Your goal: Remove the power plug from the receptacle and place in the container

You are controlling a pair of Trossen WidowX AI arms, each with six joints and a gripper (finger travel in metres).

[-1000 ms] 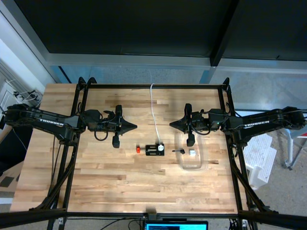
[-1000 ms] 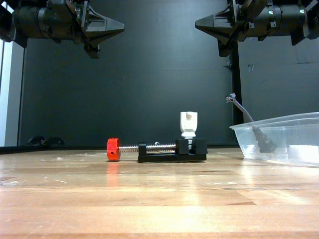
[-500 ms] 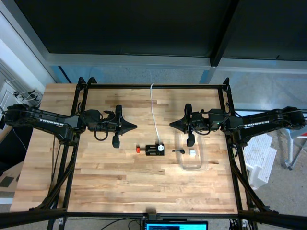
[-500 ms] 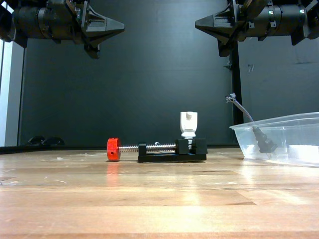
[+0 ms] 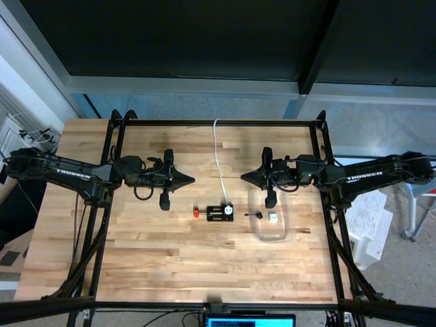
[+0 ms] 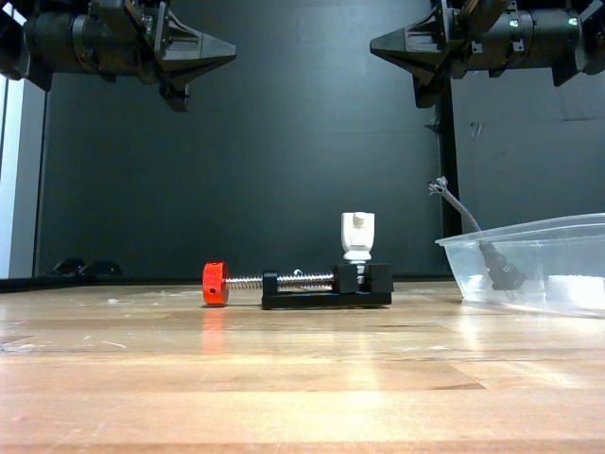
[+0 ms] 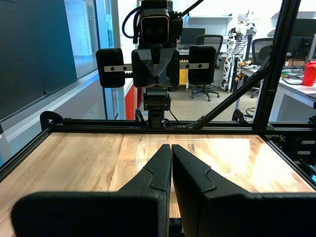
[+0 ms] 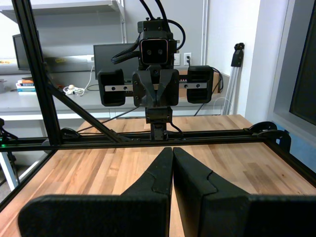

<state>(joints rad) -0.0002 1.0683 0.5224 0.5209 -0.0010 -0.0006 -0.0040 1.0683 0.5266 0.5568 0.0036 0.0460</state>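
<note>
The power plug (image 5: 253, 214) is a small black piece lying inside the container (image 5: 279, 235), a clear oblong tray right of the table's centre. Through the tray wall (image 6: 558, 248) the plug (image 6: 501, 267) shows leaning, with a short braided lead rising over the rim. The white receptacle (image 5: 229, 209) stands upright (image 6: 357, 234) in a black clamp (image 6: 326, 287) with a red knob (image 5: 196, 212); nothing is plugged into it. My left gripper (image 5: 193, 180) hovers high, left of the clamp, shut and empty (image 7: 171, 146). My right gripper (image 5: 242, 178) hovers high by the tray's far end, also shut and empty (image 8: 173, 149).
A small white cube (image 5: 272, 217) lies in the tray beside the plug. The receptacle's white cord (image 5: 219, 157) runs away to the table's far edge. A black frame (image 5: 218, 123) borders the wooden table.
</note>
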